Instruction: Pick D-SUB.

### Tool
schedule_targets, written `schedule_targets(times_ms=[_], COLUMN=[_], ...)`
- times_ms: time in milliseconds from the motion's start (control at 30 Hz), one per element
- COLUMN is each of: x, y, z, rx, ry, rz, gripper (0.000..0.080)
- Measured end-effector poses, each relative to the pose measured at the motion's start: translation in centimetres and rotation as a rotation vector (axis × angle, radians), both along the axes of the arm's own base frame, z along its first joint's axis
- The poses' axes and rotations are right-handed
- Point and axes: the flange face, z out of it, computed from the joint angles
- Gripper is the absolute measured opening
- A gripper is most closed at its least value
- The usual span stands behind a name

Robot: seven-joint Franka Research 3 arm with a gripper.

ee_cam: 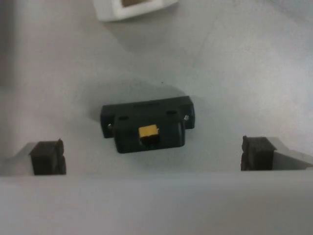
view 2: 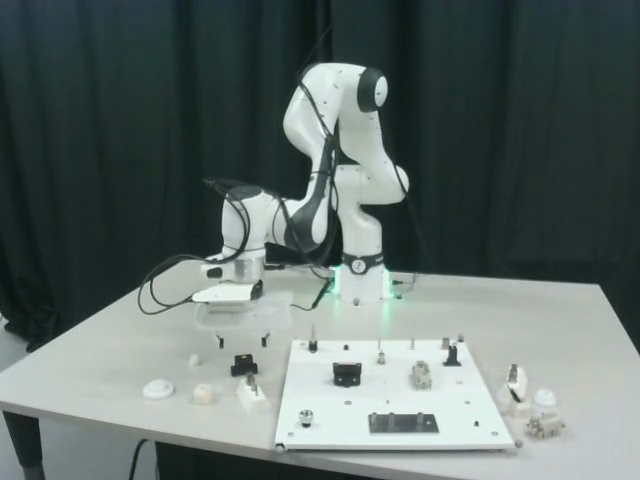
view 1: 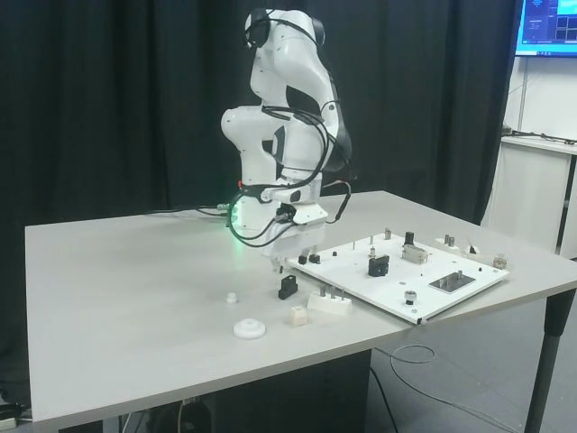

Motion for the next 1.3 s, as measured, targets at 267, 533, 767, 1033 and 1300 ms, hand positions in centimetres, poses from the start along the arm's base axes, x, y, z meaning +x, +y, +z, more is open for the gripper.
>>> schedule_targets(times_ms=[267, 533, 767, 1033, 1300], x=[0.5, 0.8, 0.8, 0.7, 0.6], y=[-0.6, -0.7, -0.8, -0.7, -0.5], z=[-1.1, -2.0, -2.6, -3.1, -3.7], rx=[0.008, 0.014, 0.014, 0.017, 0.019], ry=[0.008, 0.018, 0.029, 0.039, 0.051], rz=[0.002, 0.017, 0.026, 0.03, 0.038], gripper=[0.08, 0.08, 0.08, 0.08, 0.08])
